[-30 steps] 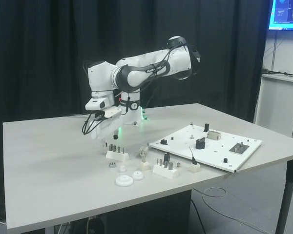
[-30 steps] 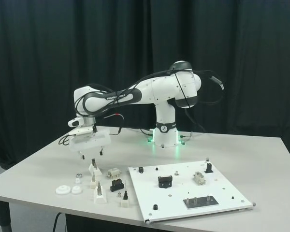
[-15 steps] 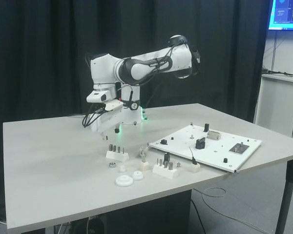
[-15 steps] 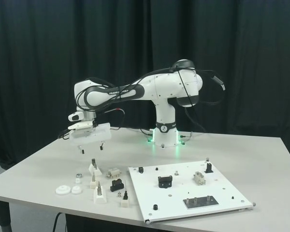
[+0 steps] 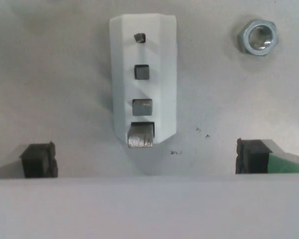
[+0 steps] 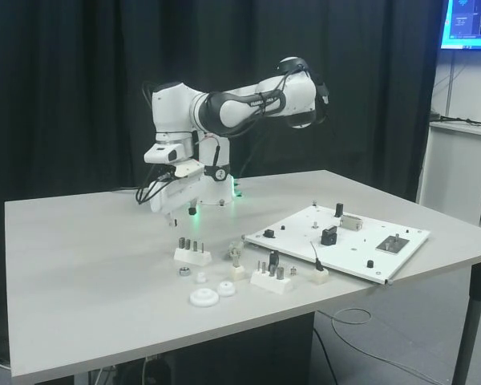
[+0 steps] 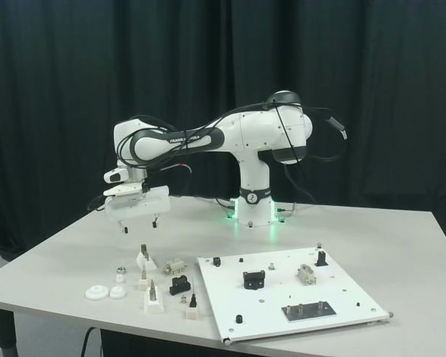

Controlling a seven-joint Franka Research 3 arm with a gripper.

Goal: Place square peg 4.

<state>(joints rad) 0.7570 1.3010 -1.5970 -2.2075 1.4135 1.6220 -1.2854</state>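
- Wrist view: the gripper (image 5: pixel 144 159) hangs above a white peg holder (image 5: pixel 165 74) on the grey worktop (image 5: pixel 55 74). Its two black fingers (image 5: pixel 39 160) stand wide apart with nothing between them. The holder is a matte plastic block with cut corners, and four square pegs of growing size stand in a row in it. They look like dull metal with flat square tops. The largest peg (image 5: pixel 141 135), probably square peg 4, sits at the end of the holder nearest the fingers. A shiny hexagonal nut (image 5: pixel 258 37) lies on the worktop, apart from the holder.
- First room view: the gripper (image 6: pixel 170 215) is raised above the holder (image 6: pixel 191 254); the pegs are not touched. The white assembly board (image 6: pixel 349 253) lies flat, well apart, with small black parts on it.
- Second room view: the gripper (image 7: pixel 139 222) hovers over the holder (image 7: pixel 145 261); the board (image 7: pixel 230 294) is well apart.
- My judgement: the task is at its beginning. Descent, grasp, carrying and insertion are all left.
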